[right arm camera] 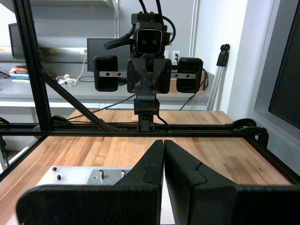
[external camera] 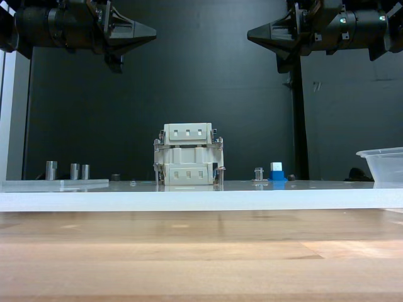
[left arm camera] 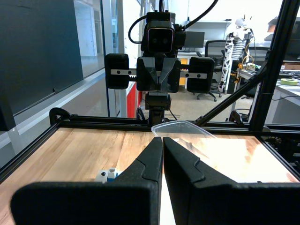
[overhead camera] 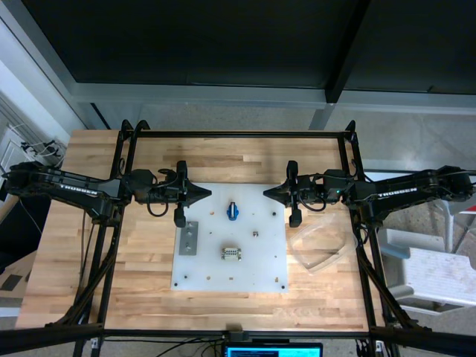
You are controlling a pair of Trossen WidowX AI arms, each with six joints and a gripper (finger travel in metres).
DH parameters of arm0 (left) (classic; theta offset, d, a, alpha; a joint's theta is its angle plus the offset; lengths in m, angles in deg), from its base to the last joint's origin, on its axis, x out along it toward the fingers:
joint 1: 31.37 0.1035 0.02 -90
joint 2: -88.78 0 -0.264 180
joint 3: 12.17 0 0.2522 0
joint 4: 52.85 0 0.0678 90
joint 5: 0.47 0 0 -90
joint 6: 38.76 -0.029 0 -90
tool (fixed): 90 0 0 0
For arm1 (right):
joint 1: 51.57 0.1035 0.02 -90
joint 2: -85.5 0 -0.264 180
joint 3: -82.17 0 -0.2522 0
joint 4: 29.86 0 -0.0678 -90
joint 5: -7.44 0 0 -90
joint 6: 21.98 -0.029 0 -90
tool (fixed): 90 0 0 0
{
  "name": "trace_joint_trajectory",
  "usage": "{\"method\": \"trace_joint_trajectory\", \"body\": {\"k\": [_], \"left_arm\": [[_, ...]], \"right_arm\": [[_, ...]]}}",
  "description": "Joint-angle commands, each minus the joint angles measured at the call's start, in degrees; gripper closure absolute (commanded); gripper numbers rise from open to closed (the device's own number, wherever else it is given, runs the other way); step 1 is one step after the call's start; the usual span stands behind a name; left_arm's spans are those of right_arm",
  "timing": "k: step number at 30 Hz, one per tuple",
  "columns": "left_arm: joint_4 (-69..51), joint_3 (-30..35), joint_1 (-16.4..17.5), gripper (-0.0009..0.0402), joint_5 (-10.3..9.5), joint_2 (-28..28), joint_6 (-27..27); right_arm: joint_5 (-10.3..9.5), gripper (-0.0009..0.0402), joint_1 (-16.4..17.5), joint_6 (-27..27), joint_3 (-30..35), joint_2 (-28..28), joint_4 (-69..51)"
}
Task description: Remove the HAN10-E connector and place it in the container
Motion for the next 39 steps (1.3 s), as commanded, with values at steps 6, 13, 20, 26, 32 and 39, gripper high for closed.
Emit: {"method": "trace_joint_trajectory", "body": {"k": [6,13,20,26,32,39], "left_arm": [[0.0,0.0,0.0,0.0393,0.02,0.0,0.0],[0.0,0.0,0.0,0.0393,0.02,0.0,0.0],[0.0,0.0,0.0,0.0393,0.02,0.0,0.0],[0.0,0.0,0.0,0.0393,0.02,0.0,0.0],[0.0,0.0,0.0,0.0393,0.02,0.0,0.0],[0.0,0.0,0.0,0.0393,0.02,0.0,0.0]], "right_arm": [[-0.02,0.0393,0.0,0.0,0.0,0.0,0.0],[-0.02,0.0393,0.0,-3.5,0.0,0.0,-0.1],[-0.07,0.0393,0.0,-4.2,1.9,0.0,-2.3],[-0.04,0.0393,0.0,-4.0,9.9,0.4,-18.1],[-0.07,0.0393,0.1,-5.5,19.2,3.0,-34.3],[-0.04,0.0393,1.7,-6.2,31.5,10.2,-52.7]]}}
